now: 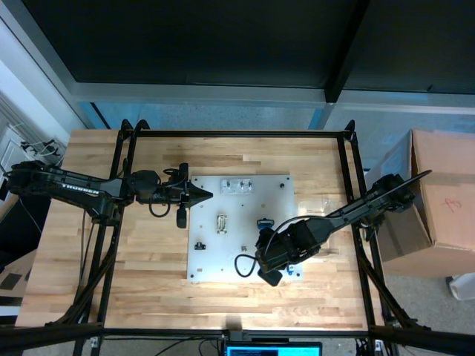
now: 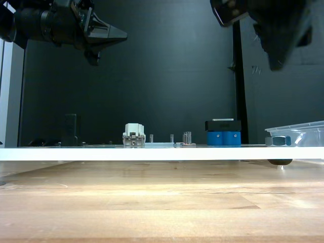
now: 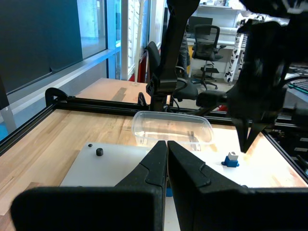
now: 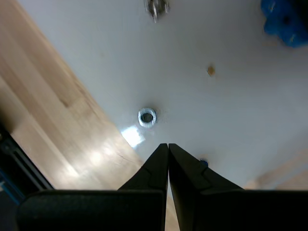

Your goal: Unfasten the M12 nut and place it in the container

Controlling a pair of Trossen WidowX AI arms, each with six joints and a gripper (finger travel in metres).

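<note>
Nut (image 4: 147,117) sat on its stud. Left gripper (image 1: 206,195) hung centre-left, closed; right gripper (image 1: 272,277) hovered over nut, lower centre-right, closed, empty.

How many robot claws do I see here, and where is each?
2. The left claw hangs shut above the left edge of the white board. The right claw hangs shut near its near right edge, above the silver nut. None seems hidden.

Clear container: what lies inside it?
Nothing shows inside the container; the nut sits outside, covering its stud. Left pincer hovers high over the board, right pincer above the nut, both shut.
</note>
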